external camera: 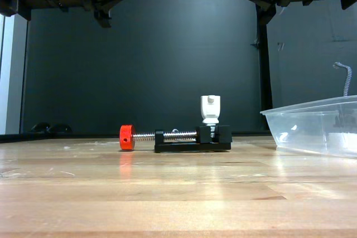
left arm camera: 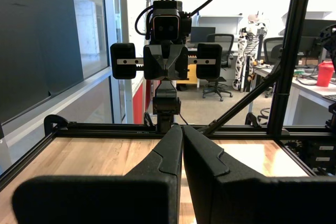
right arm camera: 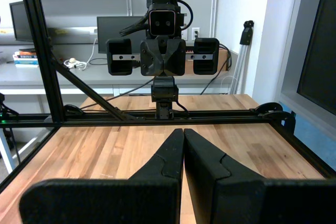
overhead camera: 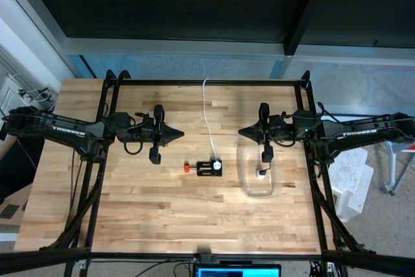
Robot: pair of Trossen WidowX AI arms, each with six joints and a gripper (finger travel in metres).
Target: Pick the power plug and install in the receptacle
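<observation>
The receptacle (overhead camera: 211, 167) is a little black block with a white round face, an orange-red knob on its left end and a long white cord. It lies flat mid-table, between the left gripper (overhead camera: 178, 134) and right gripper (overhead camera: 243, 133). The small dark power plug (overhead camera: 260, 174) lies in the clear tray (overhead camera: 245, 186) nearby.

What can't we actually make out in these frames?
power plug: too small in high view; in low view, blurred behind clear tray wall.
receptacle socket: too small in high view.
Wrist views: shut left claw and right claw, parked high, hide the table beneath.
</observation>
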